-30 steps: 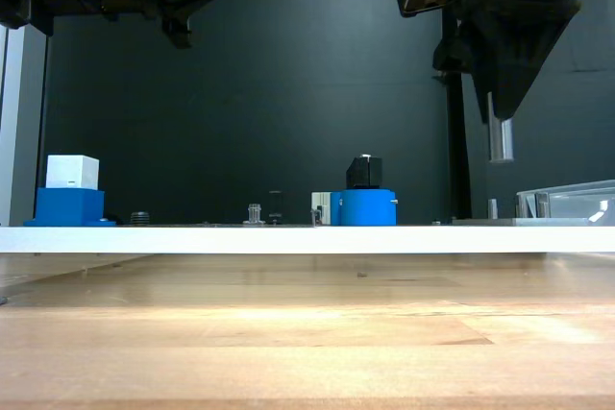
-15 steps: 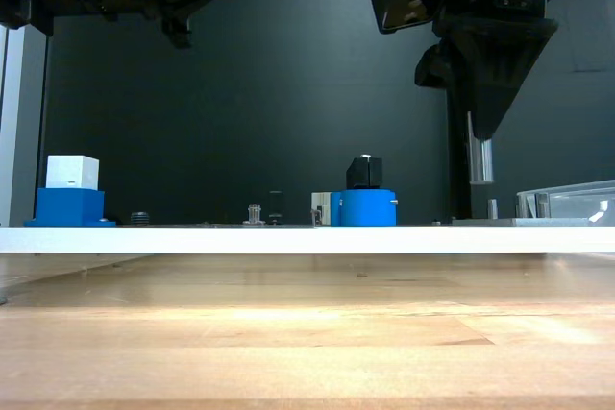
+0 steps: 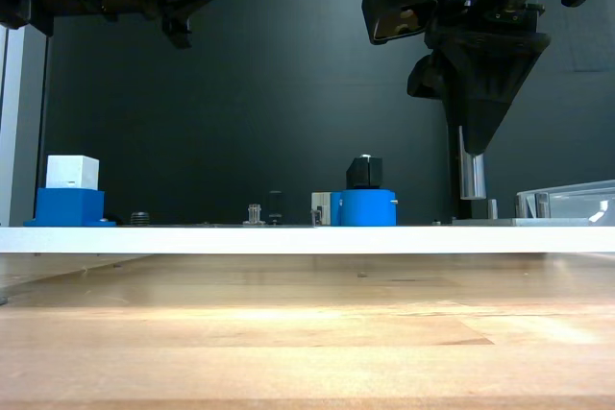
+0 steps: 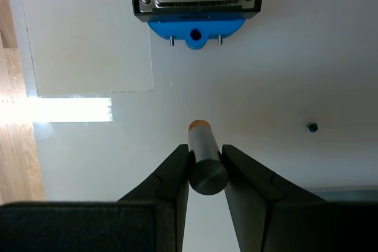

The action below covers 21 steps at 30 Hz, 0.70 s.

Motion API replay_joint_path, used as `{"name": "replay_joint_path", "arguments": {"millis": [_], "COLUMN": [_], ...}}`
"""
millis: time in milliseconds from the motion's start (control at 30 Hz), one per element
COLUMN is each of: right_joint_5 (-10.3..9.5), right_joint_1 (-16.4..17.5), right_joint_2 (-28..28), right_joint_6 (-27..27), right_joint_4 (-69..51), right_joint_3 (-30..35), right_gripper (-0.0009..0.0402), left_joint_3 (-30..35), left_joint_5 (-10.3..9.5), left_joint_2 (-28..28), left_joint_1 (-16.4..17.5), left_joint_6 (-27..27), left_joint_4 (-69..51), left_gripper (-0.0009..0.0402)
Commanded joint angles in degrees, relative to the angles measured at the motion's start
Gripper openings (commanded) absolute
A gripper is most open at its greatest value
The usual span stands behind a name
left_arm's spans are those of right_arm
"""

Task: Pick the 16mm cylinder and place it in the taskboard

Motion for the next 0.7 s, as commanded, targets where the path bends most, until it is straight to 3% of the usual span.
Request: {"name": "replay_joint_path", "arguments": {"millis": [33, 700], "right_joint_5": [0.11, 0.15], "right_joint_1": [-0.04, -0.04], "right_joint_2": [0.0, 0.0], "right_joint_6": [-0.24, -0.66], "right_joint_4": [0.15, 0.66], "right_joint_3": [-0.17, -0.94], "right_gripper": [0.0023, 0.0023], "left_joint_3": [0.0, 0.0], "left_joint_5": [0.02, 0.02], "left_joint_2": [0.0, 0.0], "left_joint_1": [0.02, 0.02], "left_joint_6": [0.0, 0.02], "left_joint_4": [0.0, 0.0], "left_gripper": [0.0, 0.0]}}
